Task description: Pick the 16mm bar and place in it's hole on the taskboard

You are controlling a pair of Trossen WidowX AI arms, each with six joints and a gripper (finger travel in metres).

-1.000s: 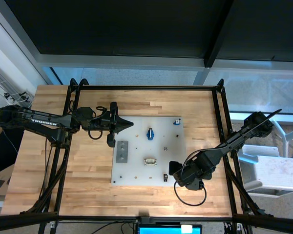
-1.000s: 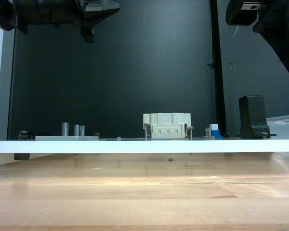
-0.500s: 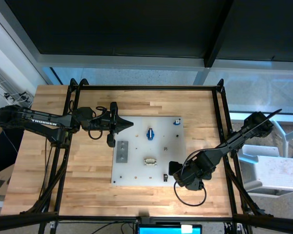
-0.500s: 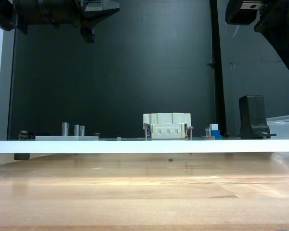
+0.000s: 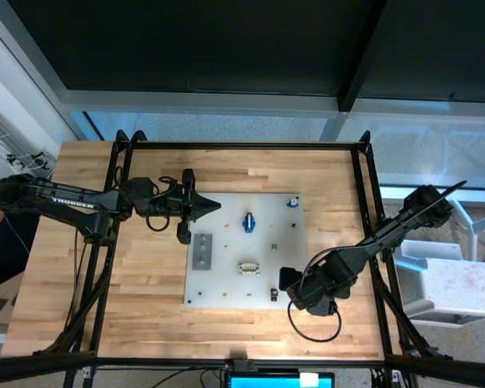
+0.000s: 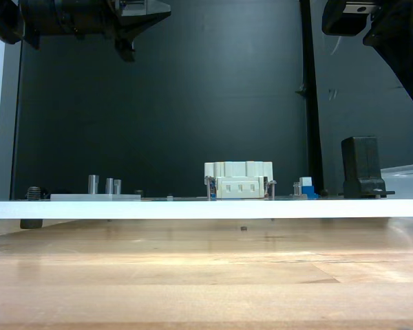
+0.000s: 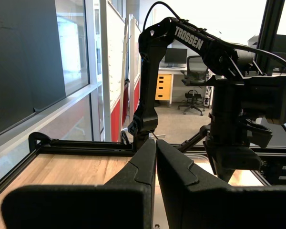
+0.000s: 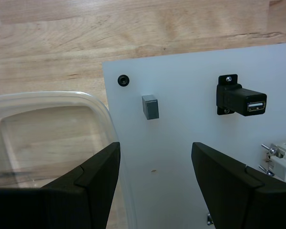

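– Pale wood desk (image 5: 145, 323) inside black frame, dark wall behind. Any legible writing?

– Reads TROSSEN (image 7: 188, 37), white capitals, on right arm (image 7: 152, 71) in left wrist view. No other text made out.

– Differences from half a second and one second back?

– None found. No shift in arms, tools or board parts.

– Counts?

– One white taskboard (image 5: 226, 283). Two arms, two tools. One grey block (image 5: 202, 251) near board's left edge, carrying three upright metal bars (image 6: 109, 185). One white connector (image 6: 238, 180). One black socket (image 8: 240, 100). One clear plastic container (image 8: 52, 119).

– Tool states?

– Left tool (image 7: 156, 145): fingers pressed together, nothing between. Held high over far left edge of taskboard, pointing level toward right arm. Right tool (image 8: 155, 152): fingers spread, nothing between. Held above near right corner of taskboard, with black socket and clear plastic container below.

– Location of 16mm bar?

– Not in either tool. Cannot tell which of three upright bars in grey block is the 16mm bar, nor how deep each is seated.
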